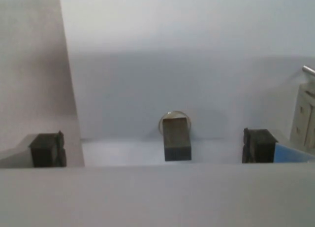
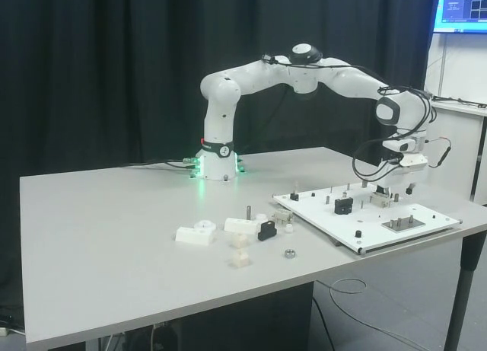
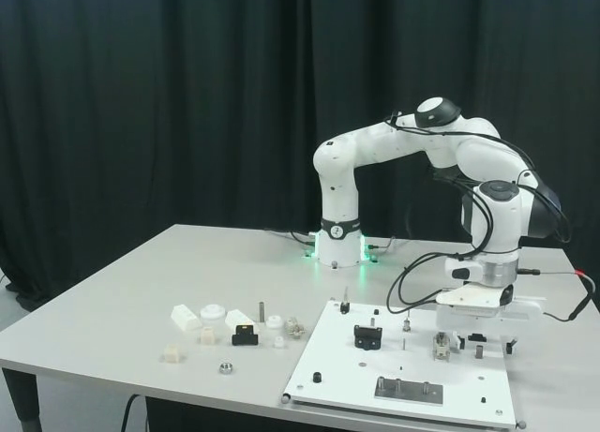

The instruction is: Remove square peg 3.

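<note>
Grey table (image 2: 114,214) carrying a white board (image 3: 328,380); gripper (image 1: 152,148) poised low over it, fingers (image 1: 47,150) spread, the upright black peg (image 1: 176,138) standing directly between and below them.

White board (image 1: 305,123) cut off at edge.

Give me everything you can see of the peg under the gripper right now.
The square peg is a short dark block with flat sides and a square top, matte, of a material I cannot tell. It stands upright on the white board, a thin metallic ring showing around its base. It lies between the two black fingertips of the gripper, which stand wide apart on either side and touch nothing. In the room views the gripper hides it.
</note>
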